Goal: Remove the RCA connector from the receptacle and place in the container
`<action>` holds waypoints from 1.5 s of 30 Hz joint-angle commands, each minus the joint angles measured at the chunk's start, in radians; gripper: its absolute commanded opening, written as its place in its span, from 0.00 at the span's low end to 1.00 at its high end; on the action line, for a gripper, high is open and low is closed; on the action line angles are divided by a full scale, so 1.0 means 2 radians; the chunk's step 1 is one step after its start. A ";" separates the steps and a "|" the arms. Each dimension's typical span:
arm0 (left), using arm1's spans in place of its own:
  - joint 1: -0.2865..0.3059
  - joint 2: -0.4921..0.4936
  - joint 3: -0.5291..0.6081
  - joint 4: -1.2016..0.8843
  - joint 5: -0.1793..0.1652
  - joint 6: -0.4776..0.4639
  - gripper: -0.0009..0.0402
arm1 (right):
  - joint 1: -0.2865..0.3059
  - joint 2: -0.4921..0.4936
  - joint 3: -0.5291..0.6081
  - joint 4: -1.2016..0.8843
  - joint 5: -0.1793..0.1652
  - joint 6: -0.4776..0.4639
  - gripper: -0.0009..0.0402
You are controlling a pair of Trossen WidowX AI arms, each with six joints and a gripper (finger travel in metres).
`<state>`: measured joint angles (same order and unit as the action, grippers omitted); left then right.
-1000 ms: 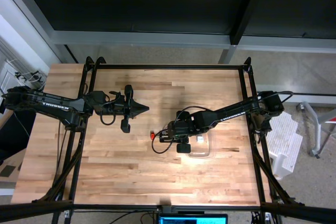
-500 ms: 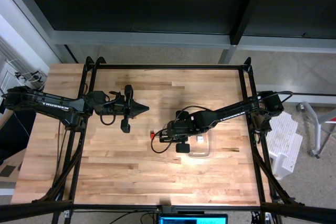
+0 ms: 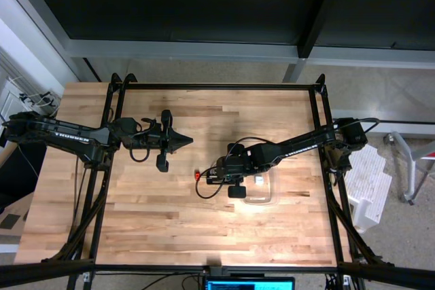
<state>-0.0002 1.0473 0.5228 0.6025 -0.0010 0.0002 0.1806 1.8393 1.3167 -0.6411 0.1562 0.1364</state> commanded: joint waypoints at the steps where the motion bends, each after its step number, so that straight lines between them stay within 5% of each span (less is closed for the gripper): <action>1: 0.000 0.000 0.000 0.000 0.000 0.000 0.02 | 0.000 0.000 0.000 -0.001 0.001 0.000 0.02; 45: 0.000 0.000 0.000 0.000 0.000 0.000 0.02 | 0.001 -0.119 -0.011 -0.007 -0.001 -0.002 0.02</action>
<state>-0.0002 1.0473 0.5228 0.6025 -0.0010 0.0002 0.1814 1.6085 1.3079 -0.6544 0.1570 0.1333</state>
